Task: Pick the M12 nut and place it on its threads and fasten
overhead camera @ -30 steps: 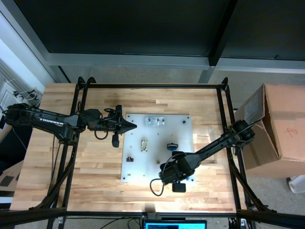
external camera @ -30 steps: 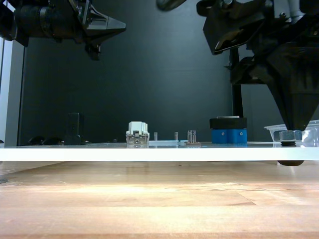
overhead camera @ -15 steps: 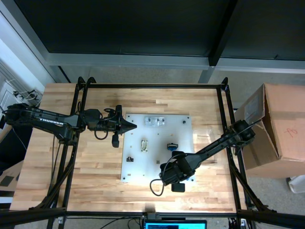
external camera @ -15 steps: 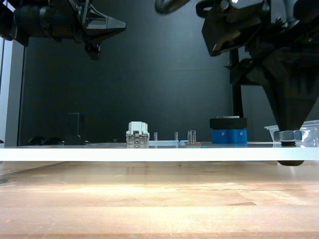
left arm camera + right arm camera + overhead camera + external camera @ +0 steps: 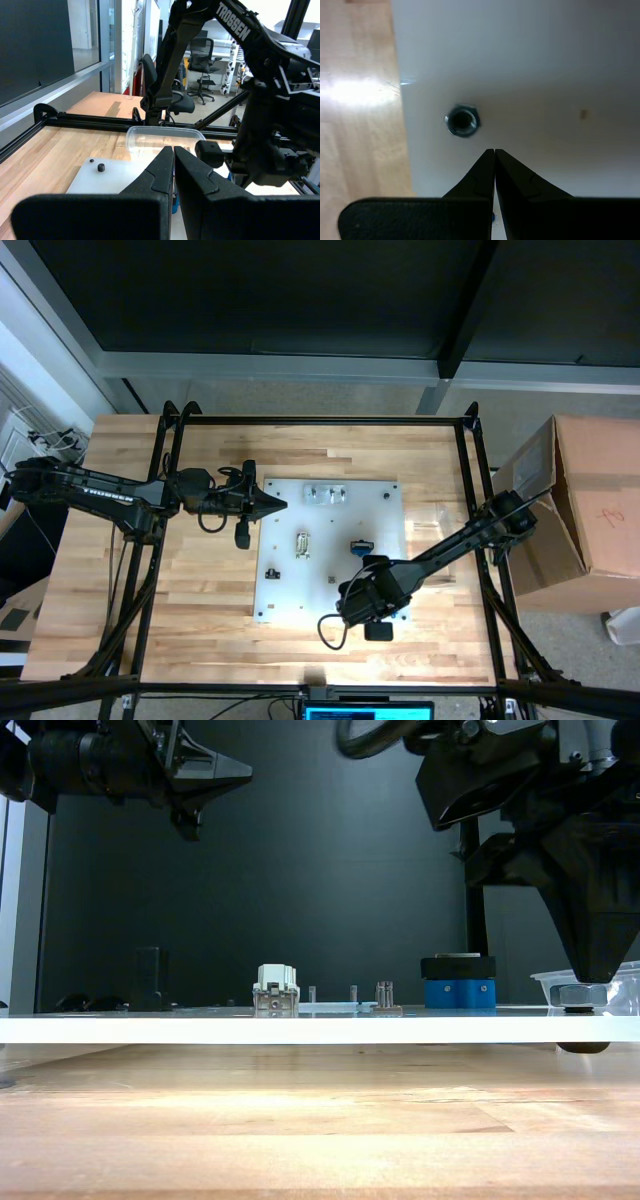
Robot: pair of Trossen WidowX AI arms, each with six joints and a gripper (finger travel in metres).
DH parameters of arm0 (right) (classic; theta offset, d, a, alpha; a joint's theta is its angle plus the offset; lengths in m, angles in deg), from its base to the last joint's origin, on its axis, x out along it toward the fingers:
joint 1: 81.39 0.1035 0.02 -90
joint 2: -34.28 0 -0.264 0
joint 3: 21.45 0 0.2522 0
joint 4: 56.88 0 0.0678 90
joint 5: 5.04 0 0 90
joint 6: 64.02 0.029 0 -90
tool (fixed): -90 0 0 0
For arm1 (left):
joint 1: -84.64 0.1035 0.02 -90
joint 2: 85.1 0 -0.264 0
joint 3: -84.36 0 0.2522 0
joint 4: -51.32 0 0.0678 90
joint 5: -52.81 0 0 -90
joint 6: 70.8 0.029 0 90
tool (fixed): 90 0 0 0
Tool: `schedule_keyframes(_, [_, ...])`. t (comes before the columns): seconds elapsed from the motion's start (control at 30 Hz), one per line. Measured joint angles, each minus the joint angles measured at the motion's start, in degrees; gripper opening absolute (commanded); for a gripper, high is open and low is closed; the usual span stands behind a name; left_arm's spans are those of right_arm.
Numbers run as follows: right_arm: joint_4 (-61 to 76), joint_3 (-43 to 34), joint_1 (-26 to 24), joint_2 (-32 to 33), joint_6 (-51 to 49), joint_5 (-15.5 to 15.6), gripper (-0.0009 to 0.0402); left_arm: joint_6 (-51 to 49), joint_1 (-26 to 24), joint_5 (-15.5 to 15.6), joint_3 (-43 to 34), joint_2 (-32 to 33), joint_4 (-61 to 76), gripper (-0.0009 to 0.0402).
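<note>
Overhead, the left gripper (image 5: 278,505) hangs level beside the white board's (image 5: 300,590) far left edge, and the right gripper (image 5: 372,608) points down over the near right edge. At table level, the M12 nut (image 5: 578,992) sits on its stud (image 5: 578,1009) directly beneath the right gripper (image 5: 598,974), well apart from the left gripper (image 5: 245,767). In the wrist views, the left gripper (image 5: 173,150) and the right gripper (image 5: 494,151) are both clenched on nothing, and the nut (image 5: 463,120) stands just ahead of the right tips, untouched.
</note>
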Motion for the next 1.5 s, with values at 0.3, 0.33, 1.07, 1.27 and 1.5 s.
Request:
schedule_keyframes(0.3, [-3.4,0.4,0.0,0.0,0.0,-1.0,0.0000,0.0,0.0,0.0,0.0,0.0,0.0,0.0000])
schedule_keyframes(0.33, [-3.7,0.5,0.0,0.0,0.0,-1.0,0.0000,0.0,0.0,0.0,0.0,0.0,0.0,0.0000])
schedule_keyframes(1.07, [-3.8,1.8,0.0,-0.7,2.5,-1.4,0.0000,0.0,0.0,0.0,0.0,0.0,0.0,0.0000])
schedule_keyframes(1.27, [-4.9,1.9,0.0,-0.7,2.6,-2.2,0.0000,0.0,0.0,0.0,0.0,0.0,0.0,0.0000])
schedule_keyframes(1.5, [-5.9,2.0,-0.2,-0.1,1.4,9.7,0.0000,0.0,0.0,0.0,0.0,0.0,0.0,0.0000])
